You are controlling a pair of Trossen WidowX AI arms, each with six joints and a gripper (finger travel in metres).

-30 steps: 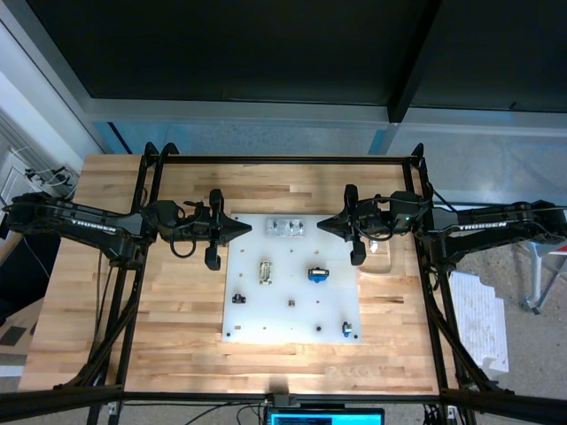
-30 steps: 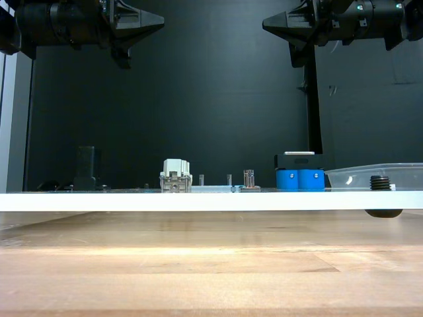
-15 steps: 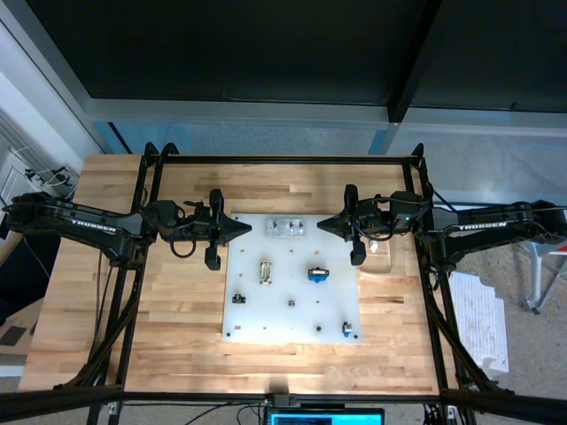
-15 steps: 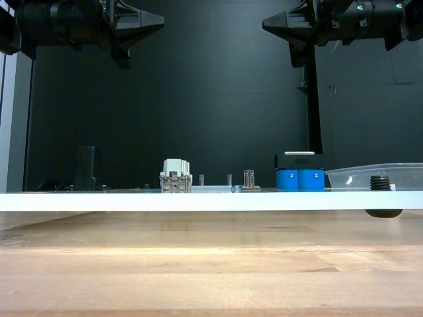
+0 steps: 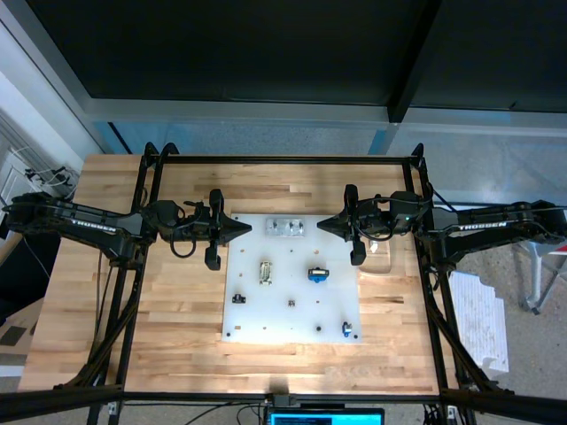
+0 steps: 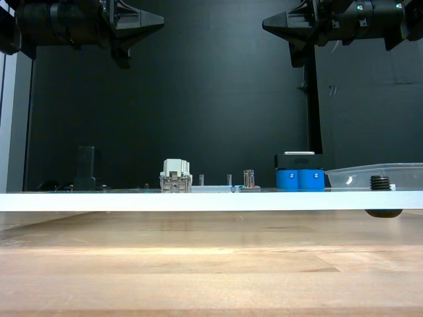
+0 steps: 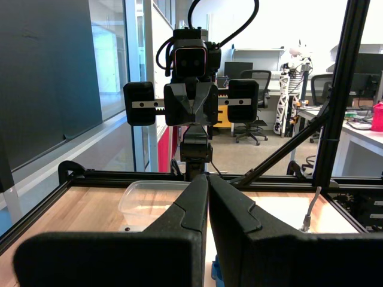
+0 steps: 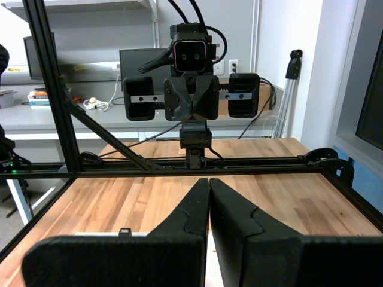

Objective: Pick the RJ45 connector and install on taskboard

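The white taskboard (image 5: 292, 323) lies flat in the middle of the wooden table, and its edge shows in the low view (image 6: 198, 200). My left gripper (image 5: 249, 228) hangs high over the board's left edge, shut and holding nothing; its closed tips also show (image 6: 162, 25) (image 7: 207, 177). My right gripper (image 5: 319, 223) hangs high over the board's right edge, likewise shut and holding nothing (image 6: 264, 25) (image 8: 209, 180). The two point at each other. A small pale piece (image 5: 376, 249) lies in the clear tray (image 5: 379, 263); I cannot tell whether it is the RJ45 connector.
On the board stand a silver block (image 5: 288, 227), a metal connector (image 5: 265, 272) and blue pieces (image 5: 317, 274) (image 5: 347, 331). The clear tray (image 6: 377, 173) (image 7: 152, 194) sits just off the board's right edge. A black frame (image 5: 283, 160) rings the table.
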